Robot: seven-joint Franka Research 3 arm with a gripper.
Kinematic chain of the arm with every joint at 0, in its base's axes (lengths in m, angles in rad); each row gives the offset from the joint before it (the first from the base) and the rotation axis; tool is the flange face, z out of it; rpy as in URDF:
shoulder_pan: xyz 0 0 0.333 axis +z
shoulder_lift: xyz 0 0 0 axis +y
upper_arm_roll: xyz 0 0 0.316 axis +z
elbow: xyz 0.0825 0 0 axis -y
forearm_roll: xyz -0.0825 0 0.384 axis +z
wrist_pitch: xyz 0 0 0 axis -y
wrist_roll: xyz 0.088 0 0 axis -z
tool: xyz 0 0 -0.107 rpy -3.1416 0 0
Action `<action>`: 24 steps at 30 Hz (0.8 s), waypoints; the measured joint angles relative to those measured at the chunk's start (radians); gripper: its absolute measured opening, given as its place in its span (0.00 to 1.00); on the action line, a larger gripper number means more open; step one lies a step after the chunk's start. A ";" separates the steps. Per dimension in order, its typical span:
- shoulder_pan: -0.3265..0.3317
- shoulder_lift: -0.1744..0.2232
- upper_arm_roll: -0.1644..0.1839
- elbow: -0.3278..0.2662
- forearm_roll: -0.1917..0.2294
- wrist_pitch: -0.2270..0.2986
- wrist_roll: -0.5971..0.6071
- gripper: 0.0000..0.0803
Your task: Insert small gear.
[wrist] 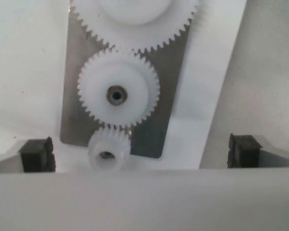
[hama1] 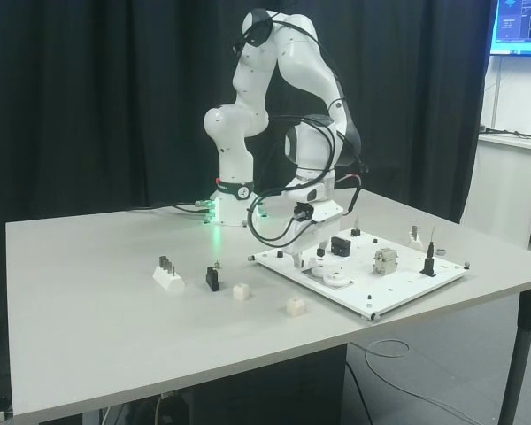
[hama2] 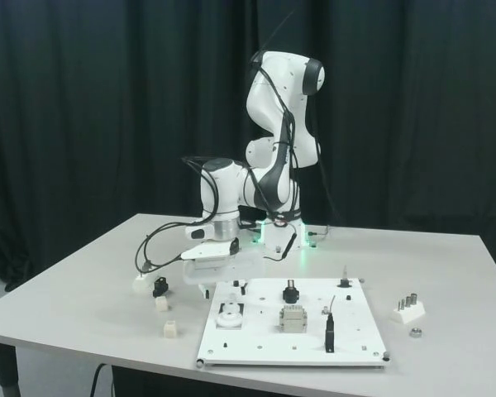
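Wrist view: the small gear (wrist: pixel 109 150) sits upright on the grey plate (wrist: pixel 149 139), teeth meshing with the middle gear (wrist: pixel 118 89), which in turn meets the large gear (wrist: pixel 135 21) beyond. The gripper (wrist: pixel 139 151) hangs above with jaws spread wide and empty; the small gear lies nearer one black pad (wrist: pixel 37 155) than the other, bore pointing up. Looks seated already.
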 joint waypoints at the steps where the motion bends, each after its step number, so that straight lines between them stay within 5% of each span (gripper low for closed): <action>1: 0.000 0.000 0.000 0.000 0.000 0.000 0.000 1.00; 17: 0.001 0.000 0.007 -0.007 0.000 0.009 0.000 1.00; 18: 0.001 0.000 0.008 -0.007 0.000 0.011 0.000 0.87; 23: 0.001 0.000 0.008 -0.011 0.000 0.021 0.000 0.87; 24: 0.001 0.000 0.008 -0.012 0.000 0.021 0.000 0.65</action>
